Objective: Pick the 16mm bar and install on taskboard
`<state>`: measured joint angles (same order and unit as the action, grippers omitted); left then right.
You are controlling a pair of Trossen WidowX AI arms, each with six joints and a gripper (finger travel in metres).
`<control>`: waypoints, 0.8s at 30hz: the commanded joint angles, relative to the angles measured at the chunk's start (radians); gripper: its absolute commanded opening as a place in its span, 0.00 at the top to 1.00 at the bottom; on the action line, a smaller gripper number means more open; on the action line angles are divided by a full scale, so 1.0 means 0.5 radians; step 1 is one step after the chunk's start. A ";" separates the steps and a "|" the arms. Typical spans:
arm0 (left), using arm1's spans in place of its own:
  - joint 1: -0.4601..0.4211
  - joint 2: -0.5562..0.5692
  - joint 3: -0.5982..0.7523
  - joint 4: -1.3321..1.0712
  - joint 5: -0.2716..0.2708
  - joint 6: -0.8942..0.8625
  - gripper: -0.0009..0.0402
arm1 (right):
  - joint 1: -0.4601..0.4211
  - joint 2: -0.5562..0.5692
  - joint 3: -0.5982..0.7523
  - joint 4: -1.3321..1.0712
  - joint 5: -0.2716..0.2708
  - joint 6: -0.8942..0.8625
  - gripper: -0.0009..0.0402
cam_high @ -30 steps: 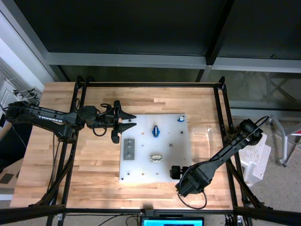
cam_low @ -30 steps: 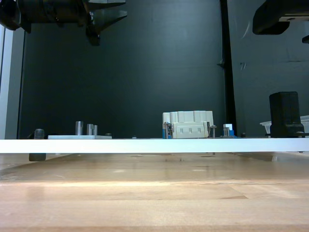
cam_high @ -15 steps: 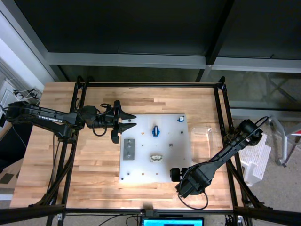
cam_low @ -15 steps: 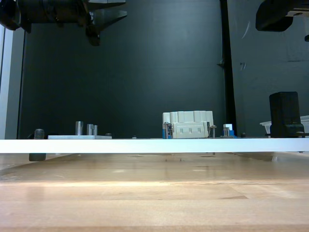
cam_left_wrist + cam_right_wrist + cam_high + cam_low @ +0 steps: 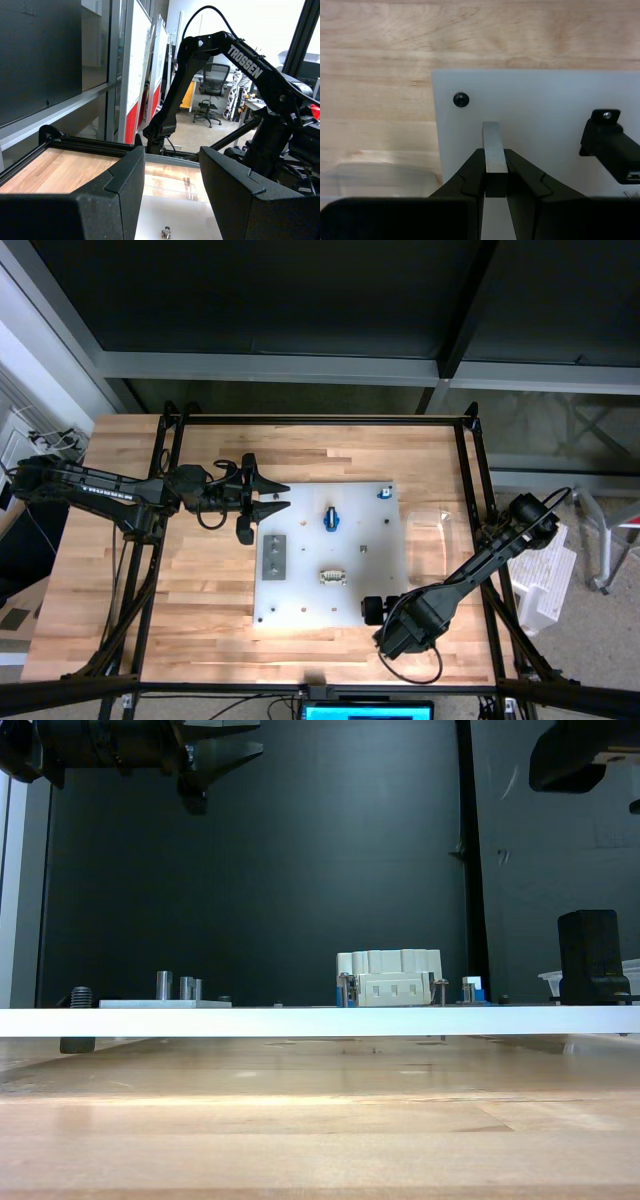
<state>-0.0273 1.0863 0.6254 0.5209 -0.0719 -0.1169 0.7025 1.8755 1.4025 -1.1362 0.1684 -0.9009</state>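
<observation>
Bar (image 5: 491,145) is held in my right gripper (image 5: 494,153), pinched between the two fingers (image 5: 470,175) with its squared end standing out just past their tips. It is in no seat; it hangs over the white board (image 5: 545,100). Below the tips and a little to one side sits a black screw (image 5: 461,99) near the board's corner. A black block (image 5: 610,145) stands on the board off to the other side, apart from the bar. A clear tray (image 5: 380,180) lies on the wood beyond the board's edge.

My right arm runs inward from the table's right edge and slants toward the near edge. Its wrist is bent so that the right gripper (image 5: 403,632) points straight down over the board's near right corner, beside the black block (image 5: 372,607).

My left arm stretches out level from the left edge, high above the table (image 5: 130,600). The left gripper (image 5: 272,497) points sideways across the board's far left corner, with a grey plate (image 5: 273,560) near it on the board. Its fingers (image 5: 85,200) stand wide apart with nothing between them.
</observation>
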 commanded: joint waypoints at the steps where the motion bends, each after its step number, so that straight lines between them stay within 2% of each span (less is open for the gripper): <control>1: -0.001 0.000 0.000 0.000 0.001 0.000 0.62 | 0.001 0.001 -0.002 0.002 -0.005 0.001 0.98; 16: -0.001 0.000 0.000 0.000 0.001 0.000 0.62 | 0.001 0.001 -0.035 0.066 -0.007 0.003 0.97; 24: -0.001 0.000 0.000 0.000 0.001 0.000 0.62 | 0.001 0.001 -0.087 0.148 -0.005 0.011 0.87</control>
<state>-0.0277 1.0863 0.6254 0.5209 -0.0715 -0.1173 0.7025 1.8759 1.3579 -1.0695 0.1650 -0.8986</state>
